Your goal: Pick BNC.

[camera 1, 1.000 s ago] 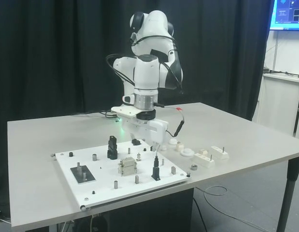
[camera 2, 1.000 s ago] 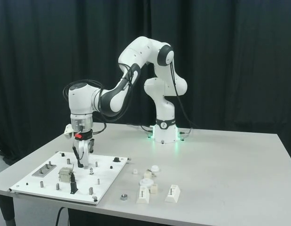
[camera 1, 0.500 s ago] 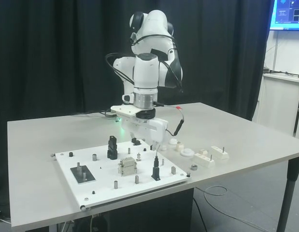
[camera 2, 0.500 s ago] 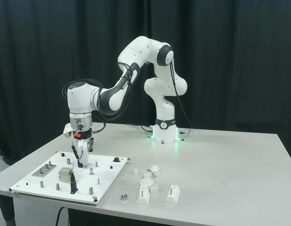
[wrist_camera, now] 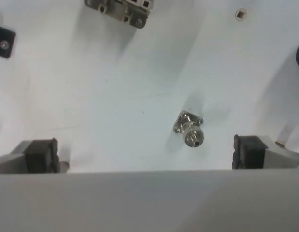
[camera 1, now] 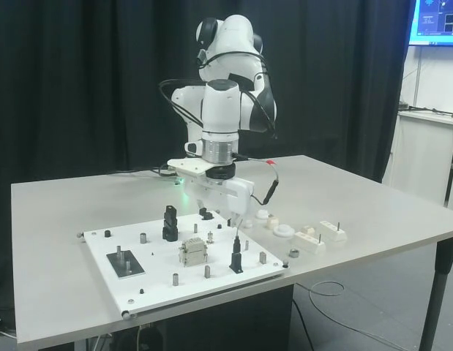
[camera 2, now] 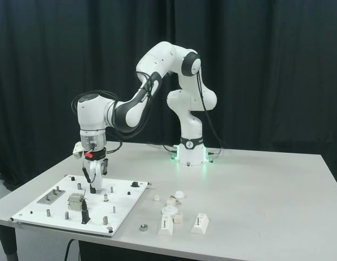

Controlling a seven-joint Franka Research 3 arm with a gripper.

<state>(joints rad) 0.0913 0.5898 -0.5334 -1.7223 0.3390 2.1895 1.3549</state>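
Since a second ago the arm has drifted slightly toward the left of the second room frame and risen a little, while everything on the white board [camera 1: 131,289] stays put. Its gripper [wrist_camera: 144,153] now hangs above that board with the jaws spread wide and holding nothing; in the wrist view the two black pads [wrist_camera: 41,155] sit far apart at the lower left and lower right of the frame. The BNC [wrist_camera: 192,131], a small metal socket on a square flange screwed to the board, appears just right of centre in that view, between the pads but much nearer the right one. In the first room frame it stands near the middle of the board [camera 1: 211,237], beside the grey multi-pin connector [camera 1: 192,252]. To do this step well, the gripper should probably shift until the barrel lies midway between the pads, then descend straight and close on the round barrel rather than the flange. From the white base [camera 2: 192,155] at the table's [camera 2: 266,190] rear, the arm arcs up and over, its forearm reaching left and the wrist pointing straight down.
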